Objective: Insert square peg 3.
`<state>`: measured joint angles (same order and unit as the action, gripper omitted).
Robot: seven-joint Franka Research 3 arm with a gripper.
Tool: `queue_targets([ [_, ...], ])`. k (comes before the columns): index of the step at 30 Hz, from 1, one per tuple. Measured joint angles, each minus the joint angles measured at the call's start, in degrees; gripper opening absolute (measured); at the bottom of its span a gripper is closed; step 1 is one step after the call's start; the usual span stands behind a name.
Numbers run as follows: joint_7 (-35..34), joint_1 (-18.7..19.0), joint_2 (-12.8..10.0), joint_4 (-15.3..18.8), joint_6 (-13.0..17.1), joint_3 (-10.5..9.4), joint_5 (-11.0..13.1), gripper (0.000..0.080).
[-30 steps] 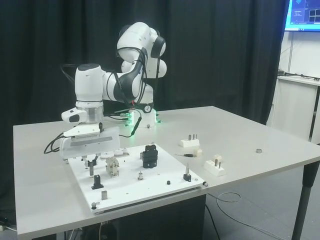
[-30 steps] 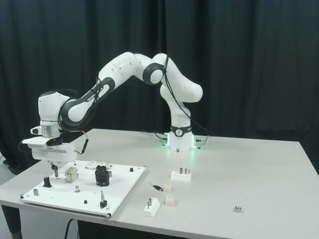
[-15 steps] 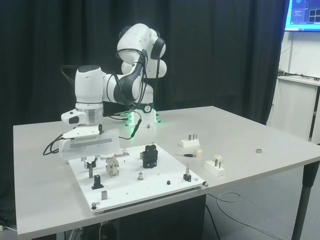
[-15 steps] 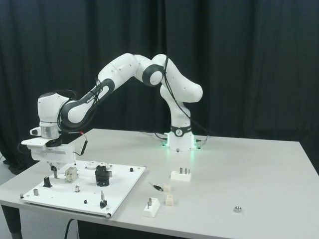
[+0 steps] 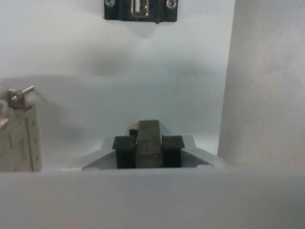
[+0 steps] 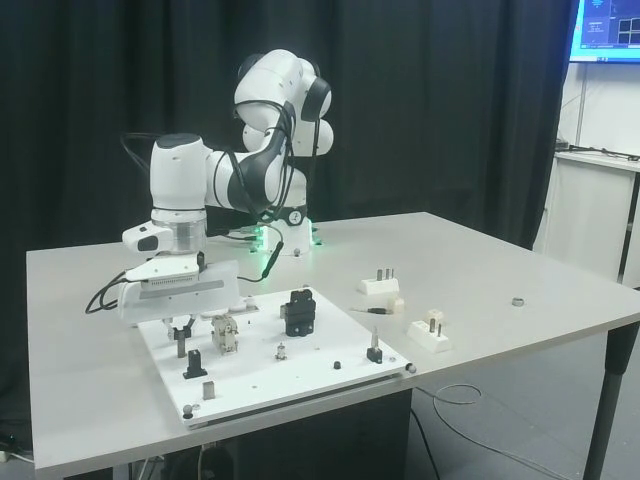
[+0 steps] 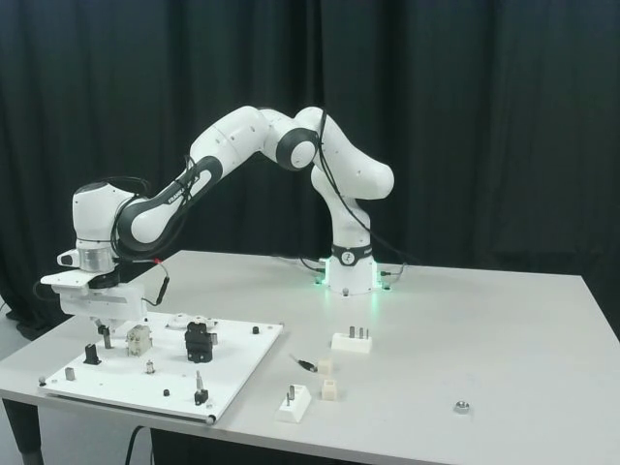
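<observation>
- The gripper [image 5: 148,151] is closed on a dark square peg [image 5: 149,143]; in the wrist view the peg stands between the two black fingertips [image 5: 123,150], which touch it on either side, and it reaches a little past them toward the board.
- In the first room view the gripper [image 6: 181,331] hangs above the white board [image 6: 300,378], near the board's far left corner, with the peg [image 6: 180,349] pointing straight down from it and its lower end clear of the board.
- A small black block [image 6: 195,366] sits on the board just beside the peg, at about 5 o'clock from it in that view; a smaller grey block [image 6: 208,389] lies nearer the front edge.
- In the second room view the gripper [image 7: 103,332] and the peg [image 7: 106,340] are at about 1 o'clock from that black block [image 7: 92,355].
- A whitish hinged piece [image 6: 224,334] stands at about 3 o'clock from the gripper in the first room view, near it but apart.
- A black clamp-like part [image 6: 299,313] sits farther along the board at 3 o'clock.
- The wrist view also shows a black socket [image 5: 140,9] on the white board, well apart from the peg.
- The white arm [image 7: 242,145] arches from its base [image 7: 351,271], which shows green lights, over to the board on the grey table [image 7: 484,349].
</observation>
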<state>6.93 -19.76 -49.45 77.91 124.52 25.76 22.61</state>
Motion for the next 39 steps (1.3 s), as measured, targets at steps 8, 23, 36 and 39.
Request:
queue_targets([
  [8,-0.4,0.0,0.0,0.0,-0.3,0.17,0.0,0.011],
  [23,-0.4,0.0,0.0,0.0,-0.7,0.27,0.0,0.011],
  [36,-0.4,0.0,0.0,-0.1,-1.3,0.27,0.1,0.011],
  [39,-0.4,0.1,0.0,-0.2,-1.5,0.27,0.1,0.011],
])
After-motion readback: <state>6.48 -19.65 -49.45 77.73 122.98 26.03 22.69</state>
